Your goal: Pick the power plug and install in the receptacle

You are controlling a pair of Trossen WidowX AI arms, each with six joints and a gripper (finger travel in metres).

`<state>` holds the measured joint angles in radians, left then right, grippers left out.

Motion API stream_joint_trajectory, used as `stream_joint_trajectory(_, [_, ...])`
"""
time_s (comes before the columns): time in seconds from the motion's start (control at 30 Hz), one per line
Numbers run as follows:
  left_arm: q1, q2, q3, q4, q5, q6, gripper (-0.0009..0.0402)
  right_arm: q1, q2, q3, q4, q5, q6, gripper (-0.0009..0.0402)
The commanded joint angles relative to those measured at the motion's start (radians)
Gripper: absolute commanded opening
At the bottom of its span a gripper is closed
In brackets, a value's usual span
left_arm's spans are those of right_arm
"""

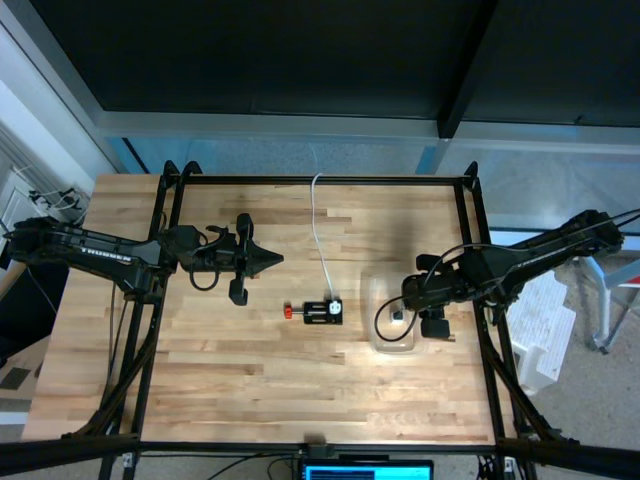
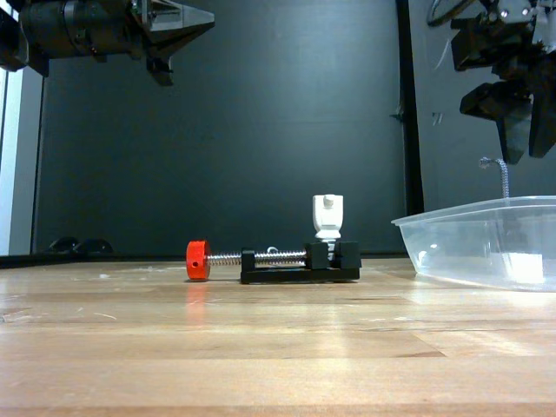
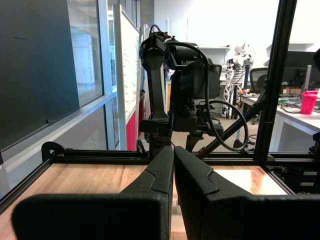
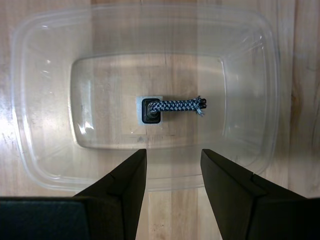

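The power plug [image 4: 150,111] is a tiny black block with a short braided cord, sitting on a small white cube inside the clear tray [image 4: 45,165]. My right gripper [image 4: 172,154] hangs open above the tray, its fingers apart and well over the plug [image 1: 397,316]. In the low view the braided cord [image 2: 502,178] sticks up under the right gripper [image 2: 521,143]. The white-faced receptacle [image 1: 335,307] stands upright in the black vise [image 2: 300,265] at mid-table. My left gripper [image 1: 275,258] is shut and held high, to the left of the vise.
A red knob [image 1: 287,312] juts from the vise's left end. A long white cable [image 1: 318,230] runs from the receptacle to the far edge. The black frame rails [image 1: 470,260] border the board. The clear tray [image 1: 376,343] lies right of the vise.
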<state>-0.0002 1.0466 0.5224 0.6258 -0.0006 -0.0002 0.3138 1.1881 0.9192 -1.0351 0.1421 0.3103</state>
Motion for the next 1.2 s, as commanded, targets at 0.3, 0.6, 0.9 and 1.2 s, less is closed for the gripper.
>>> stream_joint_trajectory(0.3, [0.0, 0.0, 0.0, 0.0, 0.0, 0.0, 0.0, 0.008, 0.108, -0.002, 0.079, -0.003, 0.022, 0.0153])
stream_joint_trajectory(0.6, [0.0, 0.0, 0.0, 0.0, 0.0, 0.0, 0.0, 0.011, 0.143, -0.039, 0.169, -0.003, 0.022, 0.0153])
stream_joint_trajectory(0.9, [0.0, 0.001, 0.0, -0.002, 0.0, 0.0, 0.0, 0.014, 0.144, -0.099, 0.249, -0.003, 0.023, 0.0153])
stream_joint_trajectory(1.2, [0.0, 0.001, 0.0, 0.0, 0.0, 0.0, 0.0, 0.014, 0.15, -0.142, 0.312, -0.003, 0.026, 0.0153])
